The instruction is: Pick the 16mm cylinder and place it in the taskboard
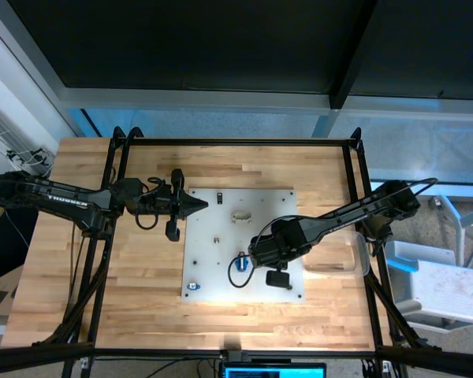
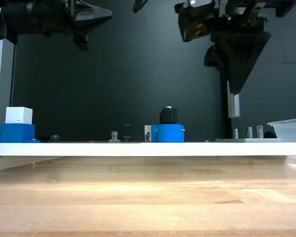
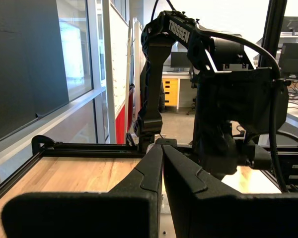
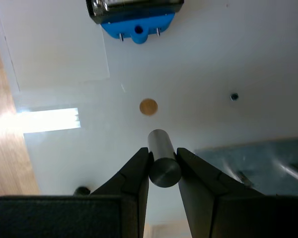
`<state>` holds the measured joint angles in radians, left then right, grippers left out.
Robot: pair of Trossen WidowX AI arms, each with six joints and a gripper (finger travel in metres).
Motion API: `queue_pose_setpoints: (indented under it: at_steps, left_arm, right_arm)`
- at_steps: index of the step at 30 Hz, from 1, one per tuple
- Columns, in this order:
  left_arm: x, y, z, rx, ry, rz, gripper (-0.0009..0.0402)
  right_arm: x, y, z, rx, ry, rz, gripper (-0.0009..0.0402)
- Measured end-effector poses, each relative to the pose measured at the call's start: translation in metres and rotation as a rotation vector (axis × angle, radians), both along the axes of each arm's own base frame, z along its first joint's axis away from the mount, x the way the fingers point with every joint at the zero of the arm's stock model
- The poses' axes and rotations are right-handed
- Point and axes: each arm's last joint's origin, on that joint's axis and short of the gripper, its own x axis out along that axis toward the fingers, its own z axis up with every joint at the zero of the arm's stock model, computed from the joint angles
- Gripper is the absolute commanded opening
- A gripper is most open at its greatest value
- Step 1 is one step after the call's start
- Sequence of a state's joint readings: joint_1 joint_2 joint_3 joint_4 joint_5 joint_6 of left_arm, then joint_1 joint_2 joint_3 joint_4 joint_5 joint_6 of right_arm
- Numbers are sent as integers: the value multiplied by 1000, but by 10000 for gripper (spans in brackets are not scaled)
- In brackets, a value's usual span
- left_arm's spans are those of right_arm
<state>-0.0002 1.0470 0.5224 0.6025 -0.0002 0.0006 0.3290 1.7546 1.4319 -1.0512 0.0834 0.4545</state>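
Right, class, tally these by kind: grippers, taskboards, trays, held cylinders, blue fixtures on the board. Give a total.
Grippers: 2 (left gripper shut above the taskboard at its left edge; right gripper above the taskboard)
Taskboard: 1
Clear tray: 1
16mm cylinder: 1, in the right gripper
Blue fixtures: 2
Total: 7

- Counter (image 1: pixel 102 276): pale wooden planks bordered by a black frame (image 1: pixel 236 142); it extends beneath both sets of fingers.
- Taskboard (image 1: pixel 213 272): a white square plate lying flat on the counter. It sits directly below the fingers of the right gripper (image 4: pixel 162 151), which are clamped on the 16mm cylinder (image 4: pixel 165 171). Its left margin lies under the left gripper (image 1: pixel 202 204), whose fingers are pressed together well above it.
- Clear tray (image 1: pixel 361 264): on the counter, just beside the taskboard's right edge, outward of the right gripper's fingers.
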Motion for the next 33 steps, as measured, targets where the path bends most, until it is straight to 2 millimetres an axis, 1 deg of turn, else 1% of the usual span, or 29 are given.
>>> queue_pose_setpoints:
  at_steps: [9, 16, 29, 33]
  left_arm:
    - [0, 0, 0, 0, -1, 0, 0]
    - [0, 0, 0, 0, 0, 0, 0]
    - [0, 0, 0, 0, -1, 0, 0]
    - [0, 0, 0, 0, 0, 0, 0]
  right_arm:
    - [10, -3, -9, 10, -14, -16, 16]
    - [13, -3, -13, 10, -14, -21, 16]
    - [13, -3, -13, 11, -15, -21, 16]
    - [16, -2, -20, 9, 1, -20, 16]
